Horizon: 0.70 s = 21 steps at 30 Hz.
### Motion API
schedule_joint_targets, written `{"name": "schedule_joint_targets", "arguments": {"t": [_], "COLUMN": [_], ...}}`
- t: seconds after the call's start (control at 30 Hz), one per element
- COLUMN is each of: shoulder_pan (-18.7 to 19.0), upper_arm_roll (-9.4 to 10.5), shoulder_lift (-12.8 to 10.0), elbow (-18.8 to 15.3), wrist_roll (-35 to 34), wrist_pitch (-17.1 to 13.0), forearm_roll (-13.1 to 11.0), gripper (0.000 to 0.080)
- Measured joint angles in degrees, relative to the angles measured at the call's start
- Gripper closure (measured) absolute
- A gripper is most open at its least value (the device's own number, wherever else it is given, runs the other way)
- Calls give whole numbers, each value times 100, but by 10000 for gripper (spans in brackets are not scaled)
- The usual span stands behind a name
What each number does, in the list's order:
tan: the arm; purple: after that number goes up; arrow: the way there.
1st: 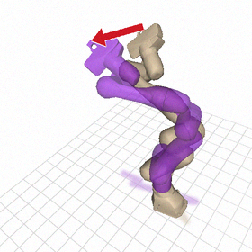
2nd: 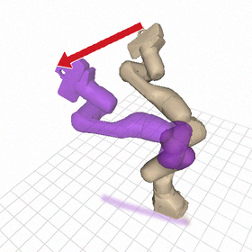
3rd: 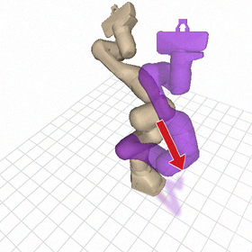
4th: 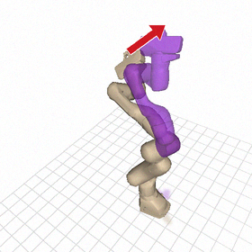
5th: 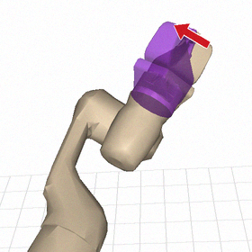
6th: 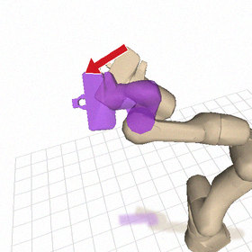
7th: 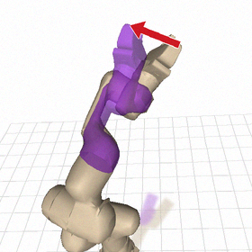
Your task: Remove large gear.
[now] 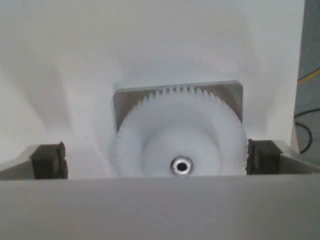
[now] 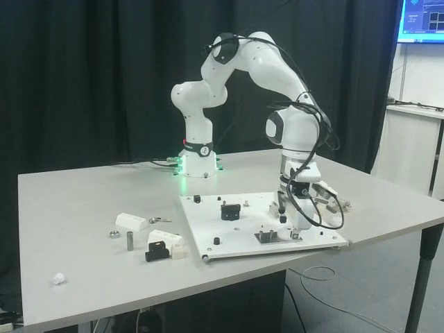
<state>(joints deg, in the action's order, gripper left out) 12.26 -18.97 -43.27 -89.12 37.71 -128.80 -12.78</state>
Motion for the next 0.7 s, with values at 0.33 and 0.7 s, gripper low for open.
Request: {"name": "schedule_joint_targets", "arguments": {"t": [0.33, 0.7], "shoulder_pan": [0, -13], "upper_arm_roll": [0, 0], "shoulder_lift": [-10, -88], "elbow": [-7, -14], "wrist_roll": [0, 0], "wrist_pitch": [-116, -298], "forearm_roll": [37, 81], "gripper": [3, 3]}}
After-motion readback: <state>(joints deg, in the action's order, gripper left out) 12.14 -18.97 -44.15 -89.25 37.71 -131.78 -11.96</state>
